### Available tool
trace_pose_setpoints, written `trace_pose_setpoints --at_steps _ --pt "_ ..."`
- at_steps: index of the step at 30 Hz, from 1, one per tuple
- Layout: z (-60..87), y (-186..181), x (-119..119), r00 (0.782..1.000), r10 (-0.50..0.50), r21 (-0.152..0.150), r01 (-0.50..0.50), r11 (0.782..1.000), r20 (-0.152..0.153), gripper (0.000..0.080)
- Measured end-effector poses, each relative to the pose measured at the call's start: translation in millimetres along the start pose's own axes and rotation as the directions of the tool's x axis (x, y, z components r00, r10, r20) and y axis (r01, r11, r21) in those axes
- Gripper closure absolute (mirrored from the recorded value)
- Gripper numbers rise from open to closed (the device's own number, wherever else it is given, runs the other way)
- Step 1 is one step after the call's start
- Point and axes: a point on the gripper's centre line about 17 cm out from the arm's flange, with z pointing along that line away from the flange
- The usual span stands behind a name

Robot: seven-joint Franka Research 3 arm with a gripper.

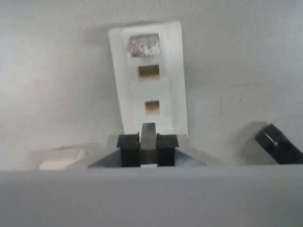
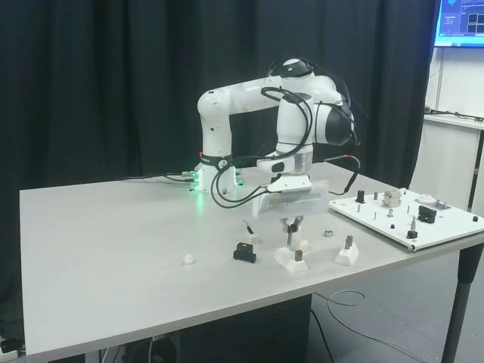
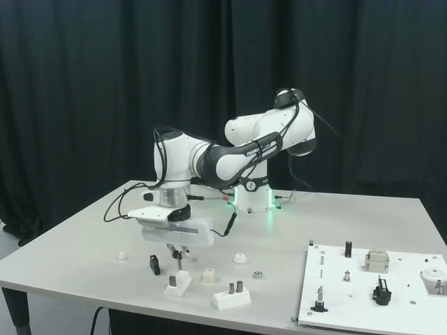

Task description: Insert square peg 2.

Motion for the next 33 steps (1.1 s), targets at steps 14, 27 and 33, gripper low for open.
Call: trace_pose_setpoints --at_steps 14,27,33 --pt "-11.9 -3 -1 1.000 -0.003 0.007 0.003 1.000 0.006 0.0732" --pt "-14.7 -16 5 1.000 -0.027 0.015 0.027 1.000 0.006 0.0733" --pt "-18.8 -33 12 0.998 -0.061 0.024 0.061 0.998 0.006 0.0733"
